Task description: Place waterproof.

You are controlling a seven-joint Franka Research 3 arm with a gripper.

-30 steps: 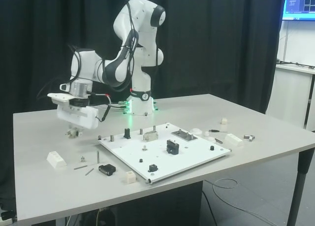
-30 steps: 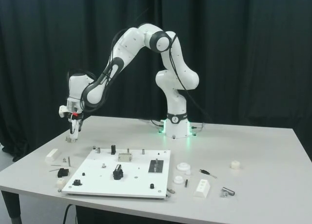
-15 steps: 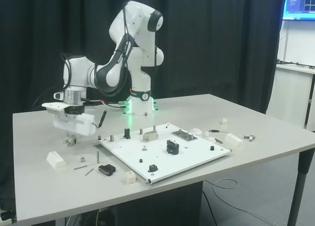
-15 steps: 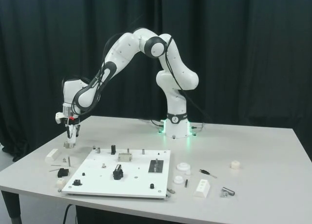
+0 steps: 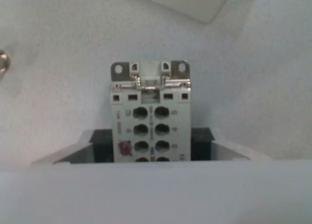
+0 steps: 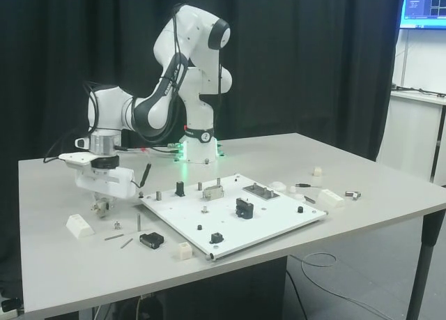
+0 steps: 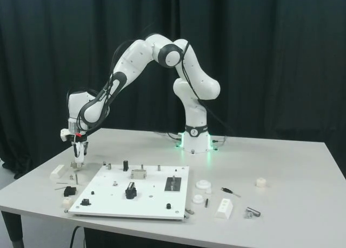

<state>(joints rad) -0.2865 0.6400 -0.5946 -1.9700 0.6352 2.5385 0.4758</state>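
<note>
1. one risk is seen first: the waterproof connector (image 5: 150, 117) is held low over the desk (image 6: 63, 257) and, if it is let go while tilted or not yet seated, it could tip over or skid on the grey surface.
2. a second risk comes from the neighbours: a white block (image 6: 79, 225) and small pins (image 6: 120, 235) lie near the drop spot, so a sideways drift could knock them.
3. the connector is seen in the wrist view as a pale rectangular body with two columns of round sockets, a metal latch and two mounting ears at its far end; small markings beside the sockets cannot be read.
4. the jaws are closed on the connector, its sides being pinched between the black pads (image 5: 102, 144); the gripper (image 6: 101, 206) hangs just above the desk, beside the left edge of the white board (image 6: 279, 226).
5. whether the connector already touches the desk cannot be told from either room view.
6. the arm (image 7: 130, 64) is stretched far out from its base, which is judged to leave little margin for correction.
</note>
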